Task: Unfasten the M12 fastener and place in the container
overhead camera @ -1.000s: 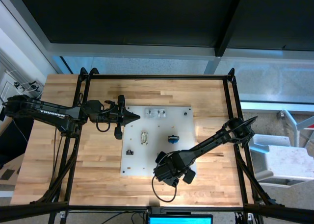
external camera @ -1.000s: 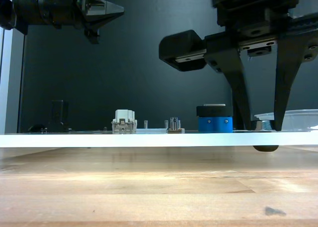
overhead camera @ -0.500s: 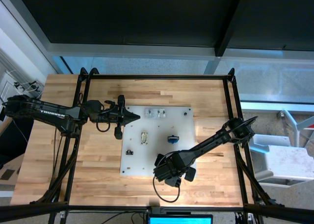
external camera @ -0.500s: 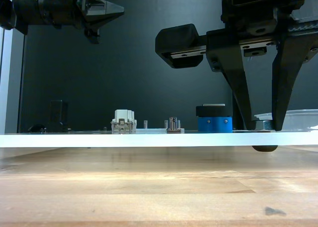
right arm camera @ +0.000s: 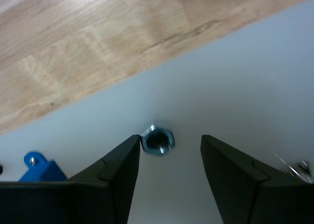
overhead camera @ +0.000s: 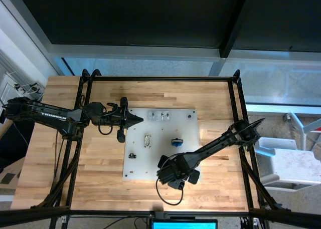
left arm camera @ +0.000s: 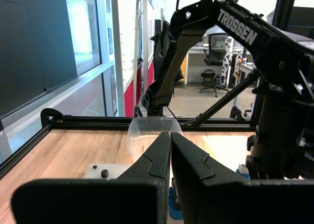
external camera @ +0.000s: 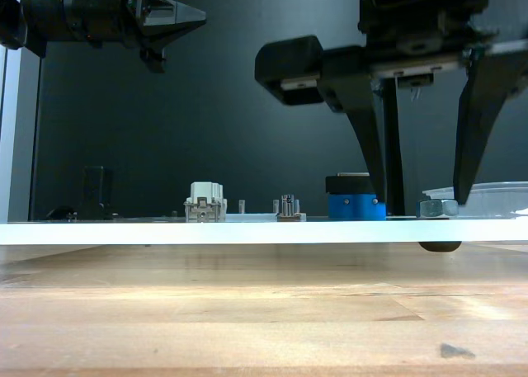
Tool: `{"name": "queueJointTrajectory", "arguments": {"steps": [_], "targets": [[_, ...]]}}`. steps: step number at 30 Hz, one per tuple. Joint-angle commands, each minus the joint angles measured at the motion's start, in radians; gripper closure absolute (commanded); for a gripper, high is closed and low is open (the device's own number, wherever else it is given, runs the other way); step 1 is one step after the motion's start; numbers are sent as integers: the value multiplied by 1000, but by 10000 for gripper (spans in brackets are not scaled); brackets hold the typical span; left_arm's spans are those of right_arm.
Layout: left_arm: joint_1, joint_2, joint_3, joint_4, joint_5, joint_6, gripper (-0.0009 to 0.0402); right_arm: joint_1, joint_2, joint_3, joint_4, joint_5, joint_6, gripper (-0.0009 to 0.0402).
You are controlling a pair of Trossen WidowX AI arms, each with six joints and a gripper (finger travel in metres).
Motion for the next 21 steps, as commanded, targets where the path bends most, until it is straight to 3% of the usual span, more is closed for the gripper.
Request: {"name": "queueJointTrajectory", "arguments": {"steps": [1, 6, 10, 16, 18, 21], "targets": [[0, 0, 0, 0, 0, 0, 393, 4, -18, 1, -13, -18, 111, 201], [0, 0, 0, 0, 0, 0, 393, 10, -46, 0, -23, -24, 468, 208], [0, 0, 0, 0, 0, 0, 393, 21, -60, -3, -27, -25, 747, 247], [0, 0, 0, 0, 0, 0, 393, 32, -80, -35, -10, -28, 935, 356], [0, 0, 0, 0, 0, 0, 393, 38, -90, -49, 13, -43, 969, 400], [0, 0, 0, 0, 0, 0, 393, 41, -92, -67, 58, -51, 1044, 385]]}}
